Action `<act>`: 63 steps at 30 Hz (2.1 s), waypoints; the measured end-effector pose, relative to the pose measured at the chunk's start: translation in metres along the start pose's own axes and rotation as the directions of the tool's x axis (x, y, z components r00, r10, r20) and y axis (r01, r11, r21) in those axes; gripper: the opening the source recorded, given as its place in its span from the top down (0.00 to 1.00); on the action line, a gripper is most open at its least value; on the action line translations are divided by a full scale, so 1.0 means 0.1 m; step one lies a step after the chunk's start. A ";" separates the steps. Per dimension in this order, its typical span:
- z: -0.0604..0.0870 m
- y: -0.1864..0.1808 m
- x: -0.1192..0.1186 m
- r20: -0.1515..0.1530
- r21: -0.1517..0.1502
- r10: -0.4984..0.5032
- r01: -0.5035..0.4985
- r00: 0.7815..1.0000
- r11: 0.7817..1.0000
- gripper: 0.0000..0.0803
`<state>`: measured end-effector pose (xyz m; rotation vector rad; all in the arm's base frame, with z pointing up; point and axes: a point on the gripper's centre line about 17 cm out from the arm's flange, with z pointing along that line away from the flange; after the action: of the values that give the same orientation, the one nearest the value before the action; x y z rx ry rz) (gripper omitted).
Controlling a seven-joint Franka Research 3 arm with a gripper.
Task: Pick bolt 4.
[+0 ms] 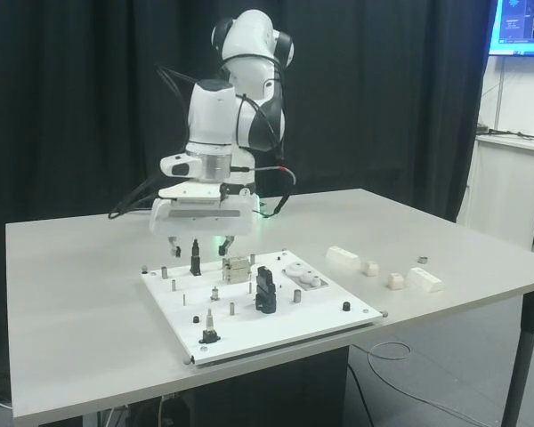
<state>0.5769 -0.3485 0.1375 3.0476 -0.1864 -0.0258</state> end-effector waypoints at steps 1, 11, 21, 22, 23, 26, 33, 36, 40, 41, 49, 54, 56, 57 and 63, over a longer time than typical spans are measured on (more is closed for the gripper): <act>-0.01 -0.01 0.00 -0.001 0.001 -0.001 0.001 1.000 1.000 0.00; -0.16 -0.08 0.04 -0.013 0.009 -0.013 0.013 1.000 1.000 0.00; -0.31 -0.22 0.02 -0.009 0.027 -0.026 0.027 1.000 0.999 0.00; -0.33 -0.24 0.02 -0.008 0.029 -0.029 0.029 1.000 0.999 0.00; -0.34 -0.26 0.02 -0.007 0.032 -0.032 0.032 0.999 0.999 0.00; -0.38 -0.35 0.02 -0.005 0.041 -0.039 0.039 0.999 0.998 0.00; -0.44 -0.65 0.00 0.005 0.084 -0.052 0.052 0.999 0.995 0.00; -0.44 -0.81 -0.02 0.015 0.102 -0.059 0.057 0.998 0.993 0.00; -0.44 -1.05 -0.06 0.028 0.121 -0.067 0.063 0.997 0.991 0.00; -0.44 -1.11 -0.06 0.031 0.125 -0.067 0.063 0.997 0.990 0.00; -0.43 -1.67 -0.16 0.056 0.146 -0.077 0.068 0.995 0.987 0.00; -0.44 -2.10 -0.21 0.073 0.152 -0.078 0.066 0.994 0.986 0.00; -0.44 -2.29 -0.23 0.079 0.153 -0.076 0.064 0.994 0.986 0.00; -0.44 -2.38 -0.24 0.083 0.152 -0.074 0.061 0.994 0.986 0.00; -0.44 -2.93 -0.33 0.105 0.145 -0.065 0.049 0.992 0.988 0.00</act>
<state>0.5805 -0.0511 0.1553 3.1957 -0.1127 -0.1917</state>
